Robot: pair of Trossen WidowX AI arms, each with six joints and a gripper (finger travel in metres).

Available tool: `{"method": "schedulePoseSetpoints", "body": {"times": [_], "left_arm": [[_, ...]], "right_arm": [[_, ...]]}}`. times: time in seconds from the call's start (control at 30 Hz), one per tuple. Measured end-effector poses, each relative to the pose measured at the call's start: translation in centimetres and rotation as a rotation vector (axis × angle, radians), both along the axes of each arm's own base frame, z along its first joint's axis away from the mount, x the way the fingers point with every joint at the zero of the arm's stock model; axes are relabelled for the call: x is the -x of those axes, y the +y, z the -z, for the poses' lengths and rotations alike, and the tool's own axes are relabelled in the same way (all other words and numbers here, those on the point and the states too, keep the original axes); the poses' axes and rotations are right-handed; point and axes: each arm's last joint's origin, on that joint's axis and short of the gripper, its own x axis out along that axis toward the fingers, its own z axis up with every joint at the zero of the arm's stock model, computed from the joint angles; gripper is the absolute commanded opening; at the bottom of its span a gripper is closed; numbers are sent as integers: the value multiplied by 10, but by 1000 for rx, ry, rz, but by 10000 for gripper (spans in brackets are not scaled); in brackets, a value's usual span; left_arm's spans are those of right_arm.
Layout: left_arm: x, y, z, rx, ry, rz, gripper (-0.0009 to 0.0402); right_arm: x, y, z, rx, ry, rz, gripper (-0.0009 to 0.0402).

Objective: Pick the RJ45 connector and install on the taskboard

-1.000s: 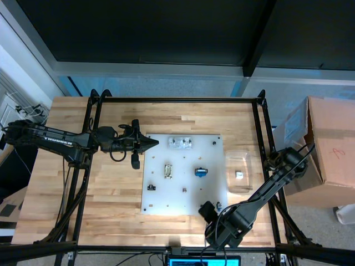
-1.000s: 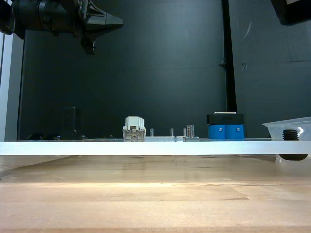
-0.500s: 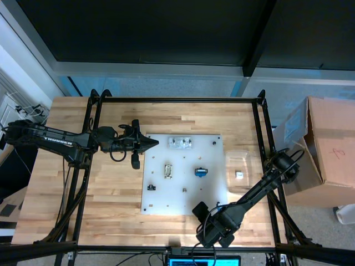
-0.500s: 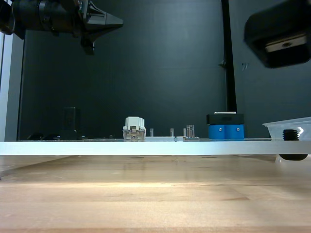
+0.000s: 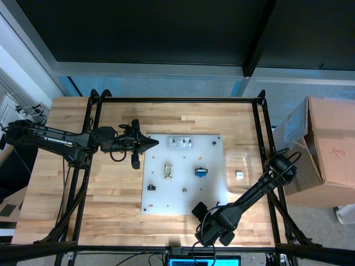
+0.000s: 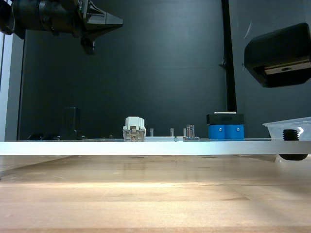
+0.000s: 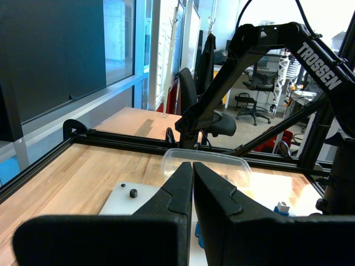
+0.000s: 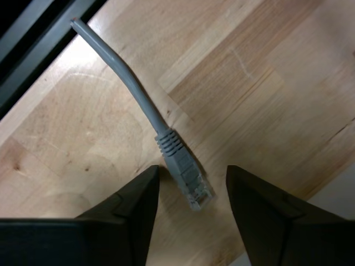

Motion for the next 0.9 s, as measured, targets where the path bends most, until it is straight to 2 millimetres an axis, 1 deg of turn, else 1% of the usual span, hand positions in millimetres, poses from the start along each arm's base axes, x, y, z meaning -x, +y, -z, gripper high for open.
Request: {"method": "schedulePoseSetpoints", "body": {"times": [0.27,0.43,0.5,0.63,0.7,0.8,0.9], "left_arm": [[0,0,0,0,0,0,0],[0,0,0,0,0,0,0],[0,0,0,0,0,0,0],[0,0,0,0,-1,0,0],[0,0,0,0,-1,0,0],[0,0,0,0,0,0,0],[0,0,0,0,0,0,0]], "right_arm": [[0,-1,0,7,2,1,-3],[3,-3,-7,8,6,3,14],[5,-5,-16,-6,-1,31,13],[11,-14,-42,-38,-7,133,2],[13,-22,-56,-58,-10,209,-1],[18,-41,-78,-116,-35,346,2],[24,-63,-91,-160,-53,470,-1]]}}
